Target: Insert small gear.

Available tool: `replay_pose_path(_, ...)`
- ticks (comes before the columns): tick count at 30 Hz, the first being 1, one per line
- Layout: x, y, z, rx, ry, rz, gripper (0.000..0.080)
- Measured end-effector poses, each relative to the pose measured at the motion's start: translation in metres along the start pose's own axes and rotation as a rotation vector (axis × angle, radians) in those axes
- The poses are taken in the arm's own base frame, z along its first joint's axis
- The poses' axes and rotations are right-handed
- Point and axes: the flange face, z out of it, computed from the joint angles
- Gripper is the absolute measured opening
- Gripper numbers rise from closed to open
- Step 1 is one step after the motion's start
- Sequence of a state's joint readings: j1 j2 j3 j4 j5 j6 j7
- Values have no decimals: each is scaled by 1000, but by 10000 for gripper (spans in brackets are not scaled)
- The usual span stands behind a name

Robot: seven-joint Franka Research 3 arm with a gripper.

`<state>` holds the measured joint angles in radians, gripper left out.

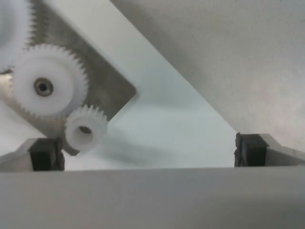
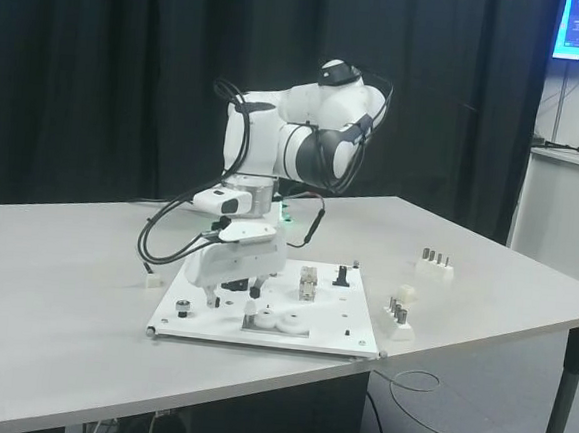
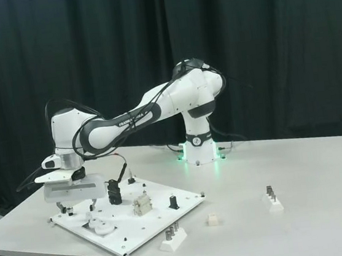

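In the wrist view the small white gear (image 1: pixel 85 129) sits at the corner of a grey metal plate (image 1: pixel 110 88), its teeth against a medium white gear (image 1: pixel 45 86). A larger white gear (image 1: pixel 12 28) shows partly beyond that. My gripper (image 1: pixel 147 152) is open wide with nothing between its black fingertips (image 1: pixel 249 150); the small gear lies just beyond one fingertip, apart from it. In the room views the gripper (image 2: pixel 233 292) (image 3: pixel 77 206) hangs low over the white board (image 2: pixel 321 331), just behind the gears (image 2: pixel 275 322) (image 3: pixel 100 225).
The board (image 3: pixel 163 218) also carries a grey block (image 3: pixel 143 205) and black upright parts (image 3: pixel 174 202) (image 2: pixel 341 276). On the table beside it stand white peg holders (image 2: pixel 396 322) (image 2: pixel 435 265) (image 3: pixel 270 198) and a small white block (image 3: pixel 212 219).
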<state>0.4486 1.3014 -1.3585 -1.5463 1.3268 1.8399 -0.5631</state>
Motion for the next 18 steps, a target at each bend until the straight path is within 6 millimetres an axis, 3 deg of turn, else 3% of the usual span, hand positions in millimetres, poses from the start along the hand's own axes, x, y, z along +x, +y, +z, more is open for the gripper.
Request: replay_pose_path(18, 0, 1, 4, -2, 4, 12, 800)
